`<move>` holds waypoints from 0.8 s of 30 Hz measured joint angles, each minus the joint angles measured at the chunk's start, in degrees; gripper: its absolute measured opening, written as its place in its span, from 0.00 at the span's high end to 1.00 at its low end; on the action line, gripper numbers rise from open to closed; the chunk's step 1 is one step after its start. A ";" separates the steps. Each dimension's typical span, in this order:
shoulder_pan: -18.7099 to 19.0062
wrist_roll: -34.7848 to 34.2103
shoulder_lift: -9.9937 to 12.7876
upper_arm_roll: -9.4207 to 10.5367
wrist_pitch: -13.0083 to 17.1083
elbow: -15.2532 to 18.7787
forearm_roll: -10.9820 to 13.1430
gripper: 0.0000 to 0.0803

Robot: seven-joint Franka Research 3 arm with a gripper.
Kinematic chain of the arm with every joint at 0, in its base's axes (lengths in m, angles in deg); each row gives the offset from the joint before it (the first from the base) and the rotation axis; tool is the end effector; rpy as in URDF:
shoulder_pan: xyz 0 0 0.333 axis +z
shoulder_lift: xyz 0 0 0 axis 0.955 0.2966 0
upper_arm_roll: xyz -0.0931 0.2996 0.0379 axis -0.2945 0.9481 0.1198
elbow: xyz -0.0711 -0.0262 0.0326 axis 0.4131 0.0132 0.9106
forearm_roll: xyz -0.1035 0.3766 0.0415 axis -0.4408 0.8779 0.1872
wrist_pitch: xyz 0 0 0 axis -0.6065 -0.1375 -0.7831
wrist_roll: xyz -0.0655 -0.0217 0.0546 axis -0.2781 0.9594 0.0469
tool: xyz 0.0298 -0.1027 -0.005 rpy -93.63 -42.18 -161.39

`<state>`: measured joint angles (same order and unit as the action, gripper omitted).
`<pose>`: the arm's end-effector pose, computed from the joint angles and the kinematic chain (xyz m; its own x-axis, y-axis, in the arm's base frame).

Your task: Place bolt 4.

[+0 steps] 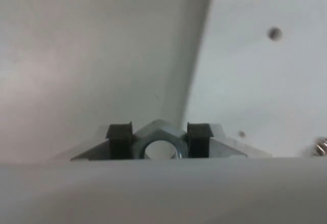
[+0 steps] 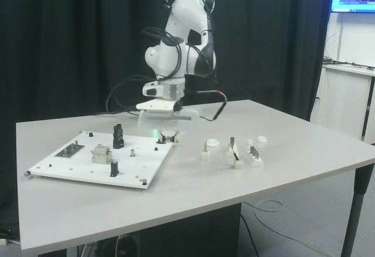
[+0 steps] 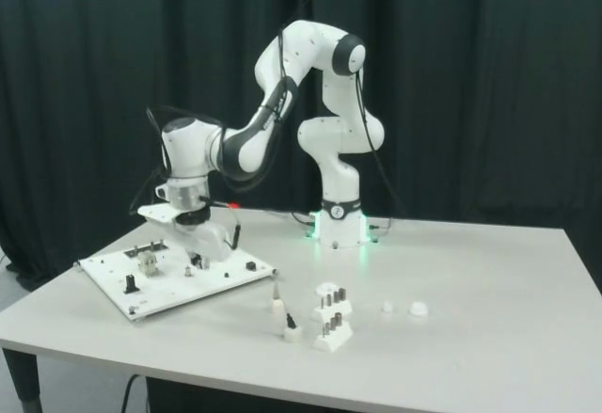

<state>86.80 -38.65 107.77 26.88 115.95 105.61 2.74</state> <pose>0.5402 -0.2365 0.2745 0.3347 -0.9418 -0.0320 -0.9387 -0.3362 0.0769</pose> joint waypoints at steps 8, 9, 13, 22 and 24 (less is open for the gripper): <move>-2.18 -2.16 2.58 4.63 4.74 -0.05 1.87 0.72; -2.38 -2.21 2.93 5.11 5.22 -0.10 2.31 0.72; -2.90 -2.22 4.37 6.72 6.96 -0.45 4.47 0.72; -3.17 -2.22 7.47 9.12 8.72 -1.94 8.84 0.72; -3.17 -2.22 8.15 9.51 8.84 -2.35 9.43 0.72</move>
<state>83.63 -40.87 115.93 36.39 124.79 103.26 12.17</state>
